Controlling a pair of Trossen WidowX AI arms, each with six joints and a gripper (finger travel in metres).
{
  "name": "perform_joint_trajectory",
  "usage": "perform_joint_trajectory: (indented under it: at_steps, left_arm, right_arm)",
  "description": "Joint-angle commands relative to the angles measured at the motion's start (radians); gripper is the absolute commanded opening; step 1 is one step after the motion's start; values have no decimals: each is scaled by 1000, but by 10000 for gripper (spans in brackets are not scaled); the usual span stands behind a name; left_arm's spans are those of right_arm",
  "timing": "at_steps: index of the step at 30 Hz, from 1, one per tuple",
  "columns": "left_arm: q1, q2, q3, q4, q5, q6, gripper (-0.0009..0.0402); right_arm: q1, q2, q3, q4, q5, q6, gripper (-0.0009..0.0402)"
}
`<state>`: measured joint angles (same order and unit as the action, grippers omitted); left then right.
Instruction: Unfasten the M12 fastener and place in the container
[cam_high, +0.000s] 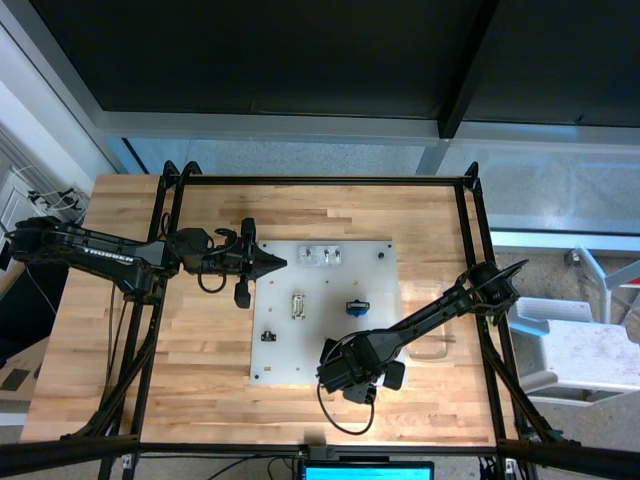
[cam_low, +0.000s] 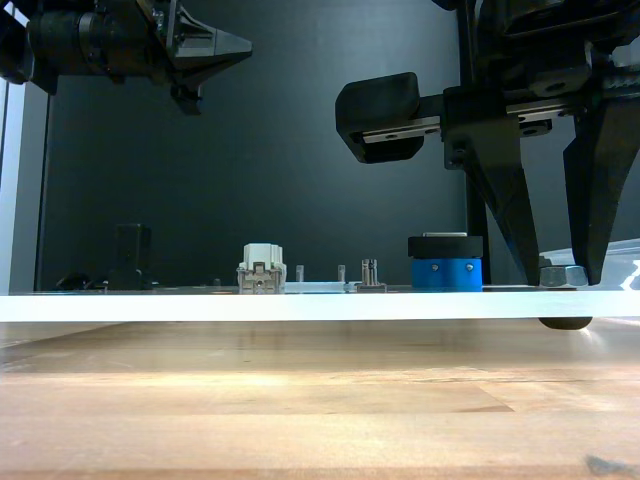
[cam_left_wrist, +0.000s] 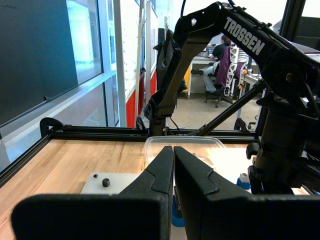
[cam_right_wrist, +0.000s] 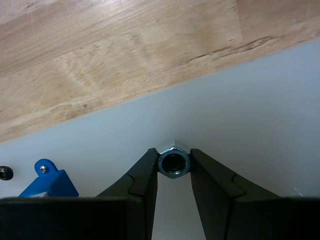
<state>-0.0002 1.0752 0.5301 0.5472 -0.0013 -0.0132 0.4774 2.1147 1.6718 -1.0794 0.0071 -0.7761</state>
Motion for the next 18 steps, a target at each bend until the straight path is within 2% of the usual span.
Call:
perform_joint_trajectory:
  at_steps: [1,7,14,18]
  left_arm:
    - [0,0,0,0,0,0,0]
    - [0,0,0,0,0,0,0]
    - [0,0,0,0,0,0,0]
    - [0,0,0,0,0,0,0]
  right_arm:
    - [0,0,0,0,0,1,74]
    - [1,-2,0,-10,-12,6,129]
    - [1,-11,0,-10,-8,5,203]
    - [3,-30,0,-31,-8,15,228]
